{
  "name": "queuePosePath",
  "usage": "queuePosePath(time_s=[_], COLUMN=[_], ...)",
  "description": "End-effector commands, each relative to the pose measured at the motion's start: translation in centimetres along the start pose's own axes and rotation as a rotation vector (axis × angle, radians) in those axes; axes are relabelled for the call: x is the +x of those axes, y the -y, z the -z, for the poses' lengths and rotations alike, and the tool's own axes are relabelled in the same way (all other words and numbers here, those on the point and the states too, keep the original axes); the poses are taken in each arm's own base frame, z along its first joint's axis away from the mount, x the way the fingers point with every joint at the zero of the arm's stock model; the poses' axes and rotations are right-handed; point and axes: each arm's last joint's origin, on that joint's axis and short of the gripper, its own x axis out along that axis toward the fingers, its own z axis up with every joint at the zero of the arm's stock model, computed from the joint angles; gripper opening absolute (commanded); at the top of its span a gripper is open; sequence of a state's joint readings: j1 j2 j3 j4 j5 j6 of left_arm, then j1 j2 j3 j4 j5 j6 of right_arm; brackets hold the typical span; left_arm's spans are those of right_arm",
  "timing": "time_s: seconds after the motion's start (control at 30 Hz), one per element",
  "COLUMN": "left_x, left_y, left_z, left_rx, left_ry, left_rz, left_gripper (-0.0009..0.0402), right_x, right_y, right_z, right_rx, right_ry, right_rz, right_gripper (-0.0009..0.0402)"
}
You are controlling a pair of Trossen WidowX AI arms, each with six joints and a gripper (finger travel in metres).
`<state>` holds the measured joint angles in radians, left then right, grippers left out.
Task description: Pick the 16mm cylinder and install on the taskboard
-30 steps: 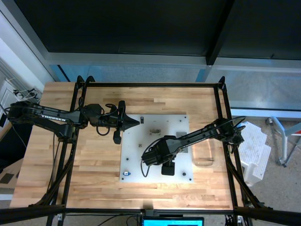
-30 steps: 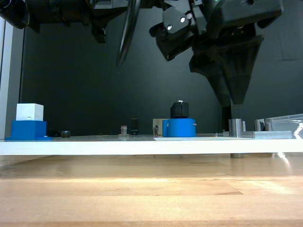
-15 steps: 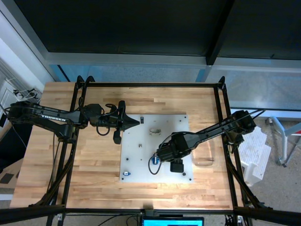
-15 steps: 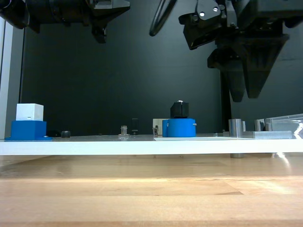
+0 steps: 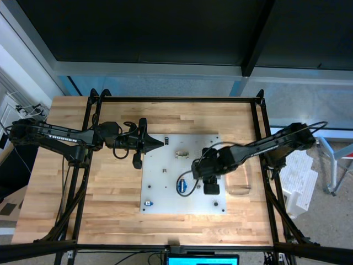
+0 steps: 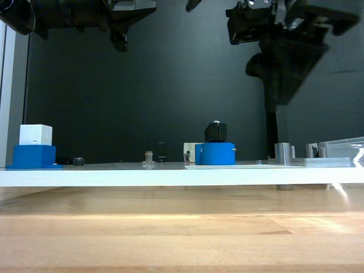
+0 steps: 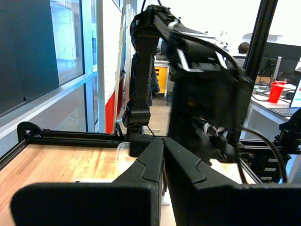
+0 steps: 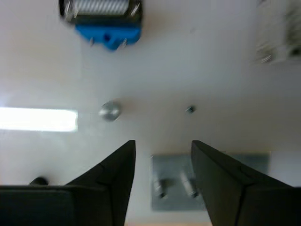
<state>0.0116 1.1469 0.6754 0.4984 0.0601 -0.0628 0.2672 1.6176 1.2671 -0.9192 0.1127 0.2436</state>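
Observation:
The taskboard (image 5: 163,190) is a white square plate mid-table. The 16mm cylinder (image 6: 282,153) stands upright on it, a small silver stub that pokes out under the plate; the right wrist view shows the 16mm cylinder (image 8: 109,111) end-on as a round silver dot. My right gripper (image 8: 162,143) hovers open and empty above the board, apart from the cylinder, near the grey metal block (image 8: 207,181). Seen from above, the right gripper (image 5: 207,169) is over the board's right half. My left gripper (image 5: 157,142) is shut, parked at the board's far left corner.
The blue fitting (image 5: 183,185) sits on the board near the middle. A blue base with a white cube (image 6: 35,149) stands at the board's near left. A clear plastic tray (image 5: 241,182) lies right of the board. Black frame rails (image 5: 262,160) border the table.
My right gripper has lifted and drawn back toward the right and far side of the board, uncovering the blue fitting. The cylinder and the left arm have stayed put.

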Motion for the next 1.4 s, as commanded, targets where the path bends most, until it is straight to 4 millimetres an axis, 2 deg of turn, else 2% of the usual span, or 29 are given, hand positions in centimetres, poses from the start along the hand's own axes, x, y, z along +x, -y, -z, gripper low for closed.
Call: queuePosePath(time_s=[0.03,0.3,0.47,0.7,0.97,1.13,1.4], left_x=[0.0,0.0,0.0,0.0,0.0,0.0,0.0], left_y=[0.0,0.0,0.0,0.0,0.0,0.0,0.0], left_z=[0.0,0.0,0.0,0.0,0.0,0.0,0.0], left_rx=[0.0,0.0,0.0,0.0,0.0,0.0,0.0], left_ry=[0.0,0.001,0.0,0.0,0.001,0.0,0.0], left_rz=[0.0,0.0,0.0,0.0,0.0,0.0,0.0], left_gripper=[0.0,0.0,0.0,0.0,0.0,0.0,0.0], right_x=[-1.2,-4.9,-6.5,-7.9,-8.7,-8.3,-8.0], right_y=[1.5,4.3,6.1,7.4,7.9,7.9,7.8], right_z=[0.2,1.0,1.9,3.1,4.8,5.8,6.0], right_rx=[0.011,0.012,0.034,0.05,0.069,0.074,0.079], right_ry=[0.133,0.474,0.687,0.979,1.196,1.279,1.288], right_rz=[-0.016,-0.018,-0.028,-0.035,-0.026,-0.028,-0.043], right_gripper=[0.012,0.0044,-0.0004,0.0,0.0,0.0,0.0])
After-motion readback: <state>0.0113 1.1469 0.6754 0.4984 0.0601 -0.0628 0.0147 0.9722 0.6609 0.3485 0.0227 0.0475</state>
